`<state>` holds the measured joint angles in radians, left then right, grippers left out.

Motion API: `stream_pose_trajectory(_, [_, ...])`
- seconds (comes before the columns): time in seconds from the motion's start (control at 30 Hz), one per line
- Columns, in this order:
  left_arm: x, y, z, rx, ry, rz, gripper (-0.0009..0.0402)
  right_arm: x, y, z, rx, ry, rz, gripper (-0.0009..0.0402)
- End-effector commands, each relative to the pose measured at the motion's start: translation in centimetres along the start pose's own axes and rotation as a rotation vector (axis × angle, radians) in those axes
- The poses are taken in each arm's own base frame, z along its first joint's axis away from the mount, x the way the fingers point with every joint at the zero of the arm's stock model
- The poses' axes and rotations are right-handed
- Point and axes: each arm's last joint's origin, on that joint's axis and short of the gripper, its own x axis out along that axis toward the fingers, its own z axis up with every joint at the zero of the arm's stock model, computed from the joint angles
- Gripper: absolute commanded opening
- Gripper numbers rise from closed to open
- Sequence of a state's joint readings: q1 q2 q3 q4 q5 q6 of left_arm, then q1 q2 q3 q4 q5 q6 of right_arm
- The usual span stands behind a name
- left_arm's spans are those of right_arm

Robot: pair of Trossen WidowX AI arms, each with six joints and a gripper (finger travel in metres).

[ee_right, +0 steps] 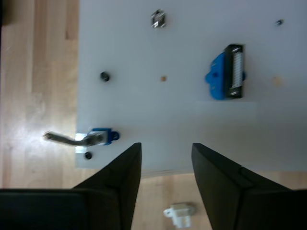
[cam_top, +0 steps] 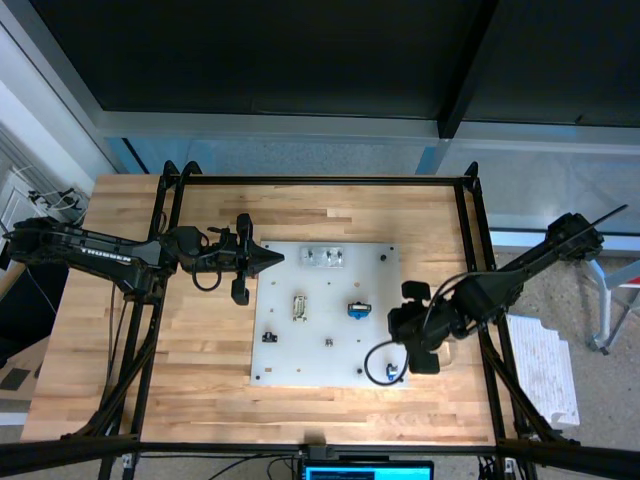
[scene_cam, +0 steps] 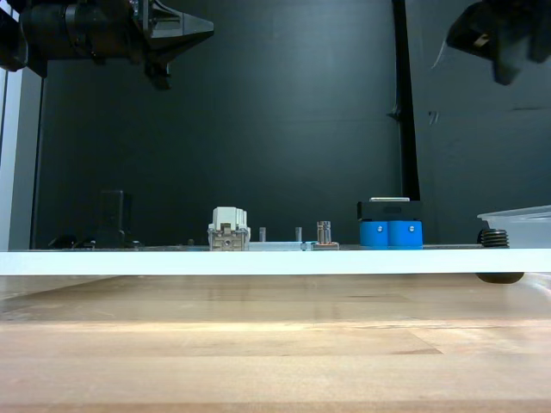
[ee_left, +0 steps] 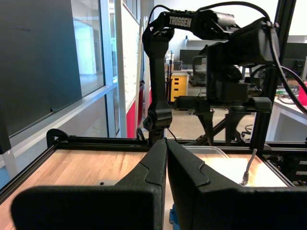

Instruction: Pick the RJ45 connector and install on taskboard

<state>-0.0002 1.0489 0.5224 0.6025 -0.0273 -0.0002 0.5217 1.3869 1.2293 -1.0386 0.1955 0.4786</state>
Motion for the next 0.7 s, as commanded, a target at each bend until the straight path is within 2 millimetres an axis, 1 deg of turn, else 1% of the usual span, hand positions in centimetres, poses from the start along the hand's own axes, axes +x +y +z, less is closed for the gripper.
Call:
stream_pose_trajectory(0.03, [0.0, 0.0, 0.0, 0.0, 0.0, 0.0, 0.0, -0.4, -1.4, 0.3, 0.002, -0.022, -0.01, 0.0108])
stream_pose_trajectory(0.2, [0.0, 0.0, 0.0, 0.0, 0.0, 0.0, 0.0, -1.0, -4.2, 0.9, 0.048, -0.074, -0.037, 0.0064])
stream_pose_trajectory(0.43, [0.0, 0.0, 0.0, 0.0, 0.0, 0.0, 0.0, -1.8, -8.1, 2.2, 0.035, -0.194, -0.087, -0.0002])
stream_pose_trajectory(0.53, [0.0, 0.0, 0.0, 0.0, 0.0, 0.0, 0.0, -2.3, -9.4, 2.8, 0.03, -0.266, -0.11, 0.0003])
stream_pose_trajectory(0.7, [0.0, 0.0, 0.0, 0.0, 0.0, 0.0, 0.0, -3.0, -11.2, 3.7, 0.016, -0.368, -0.146, 0.0001])
